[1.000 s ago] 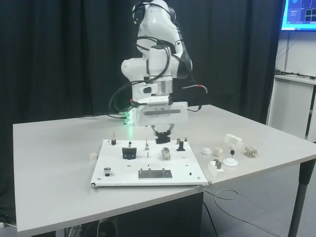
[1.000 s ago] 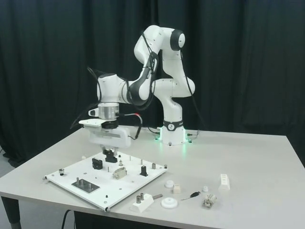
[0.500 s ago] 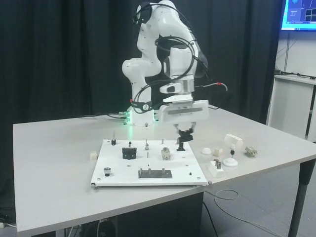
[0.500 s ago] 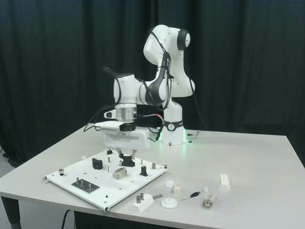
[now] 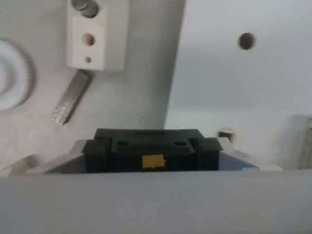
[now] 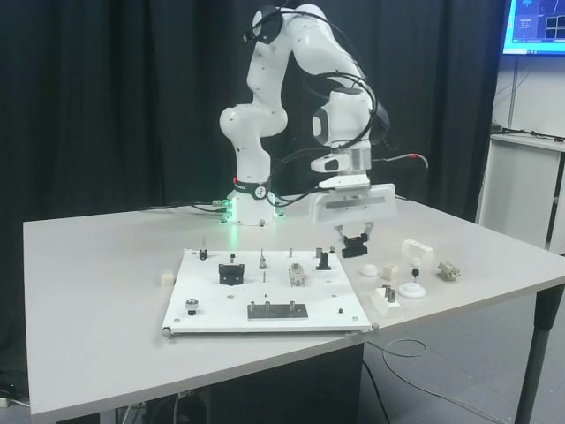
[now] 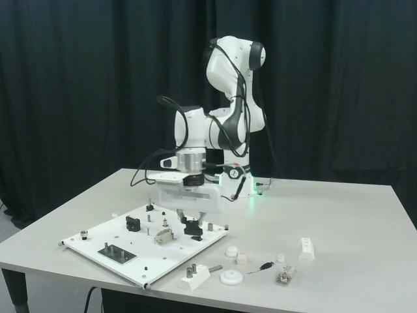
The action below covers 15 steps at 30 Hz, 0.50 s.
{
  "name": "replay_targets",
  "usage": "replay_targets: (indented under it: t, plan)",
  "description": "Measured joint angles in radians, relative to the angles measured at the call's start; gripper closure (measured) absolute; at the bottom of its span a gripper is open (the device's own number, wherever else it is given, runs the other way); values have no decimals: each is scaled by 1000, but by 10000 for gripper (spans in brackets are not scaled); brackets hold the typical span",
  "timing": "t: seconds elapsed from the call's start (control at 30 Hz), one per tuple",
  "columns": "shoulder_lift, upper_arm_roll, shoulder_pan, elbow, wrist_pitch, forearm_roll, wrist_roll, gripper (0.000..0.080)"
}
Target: Place D-SUB.
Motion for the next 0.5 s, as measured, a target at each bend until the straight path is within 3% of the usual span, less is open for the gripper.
replay_targets:
  t: [0.5]
  plan:
    - [44, 0, 72, -4, 20, -7, 55, 423]
